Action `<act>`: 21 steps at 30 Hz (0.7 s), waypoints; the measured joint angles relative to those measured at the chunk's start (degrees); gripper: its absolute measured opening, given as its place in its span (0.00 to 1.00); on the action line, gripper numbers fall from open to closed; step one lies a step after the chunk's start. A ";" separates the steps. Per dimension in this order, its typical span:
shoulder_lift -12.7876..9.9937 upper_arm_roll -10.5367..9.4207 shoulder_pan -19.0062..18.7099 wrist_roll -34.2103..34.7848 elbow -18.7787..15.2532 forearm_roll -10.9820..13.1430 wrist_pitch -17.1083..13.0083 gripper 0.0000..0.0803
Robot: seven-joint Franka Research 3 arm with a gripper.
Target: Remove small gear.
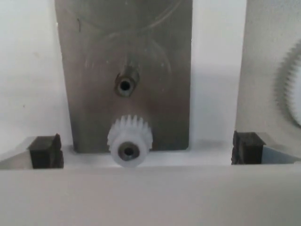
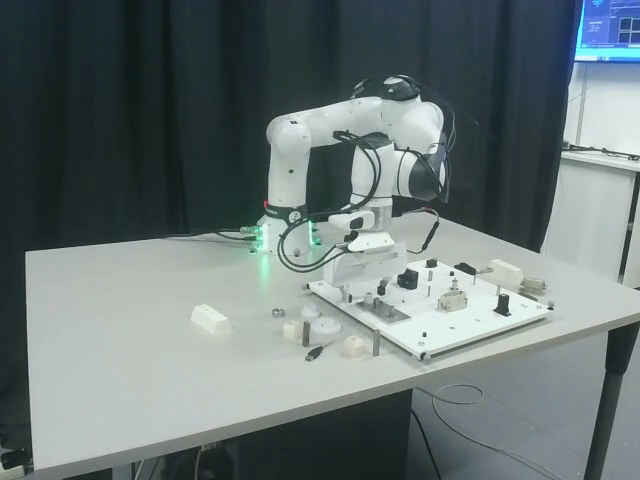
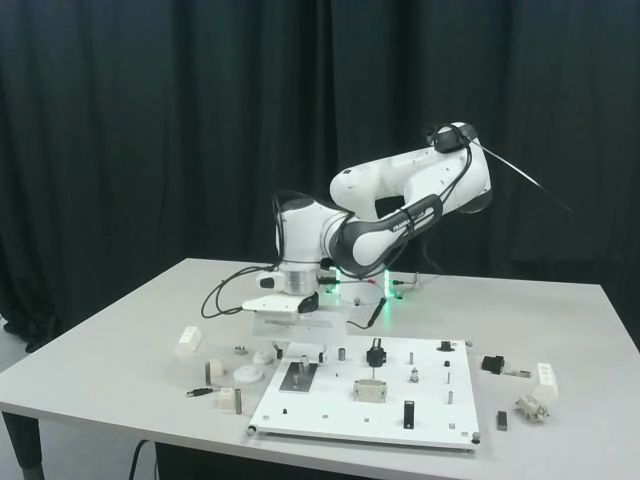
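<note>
A small white gear [image 1: 130, 140] sits on a peg at one end of a grey metal plate [image 1: 141, 56]. A bare peg [image 1: 125, 85] stands in the plate's middle. My gripper [image 1: 146, 151] is open, its two black fingertips [image 1: 46, 151] far apart on either side of the gear and apart from it. In the first room view the gripper [image 2: 366, 282] hangs just above the grey plate [image 2: 385, 309] on the white board [image 2: 470, 325]. The second room view shows the gripper [image 3: 296, 344] over the same plate [image 3: 297, 375].
A large white gear [image 1: 294, 84] lies beside the board. Loose white parts [image 2: 322, 326], a white block [image 2: 211, 318] and small pegs lie on the grey table in front of the board. Black fixtures [image 3: 377, 353] and connectors [image 3: 533, 388] stand on and beside the board.
</note>
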State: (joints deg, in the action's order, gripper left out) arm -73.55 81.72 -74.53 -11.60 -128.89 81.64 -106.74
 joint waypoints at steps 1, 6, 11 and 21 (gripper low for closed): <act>0.00 -0.07 0.00 0.02 0.00 0.00 -0.05 1.00; 0.03 -0.37 -0.01 0.03 0.00 0.01 -0.25 1.00; 0.03 -0.46 -0.04 0.03 0.00 0.01 -0.25 1.00; 0.06 -0.47 -0.18 0.03 0.00 0.01 -0.25 0.88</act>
State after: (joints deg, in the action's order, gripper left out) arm -73.49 81.25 -74.71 -11.57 -128.89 81.65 -106.99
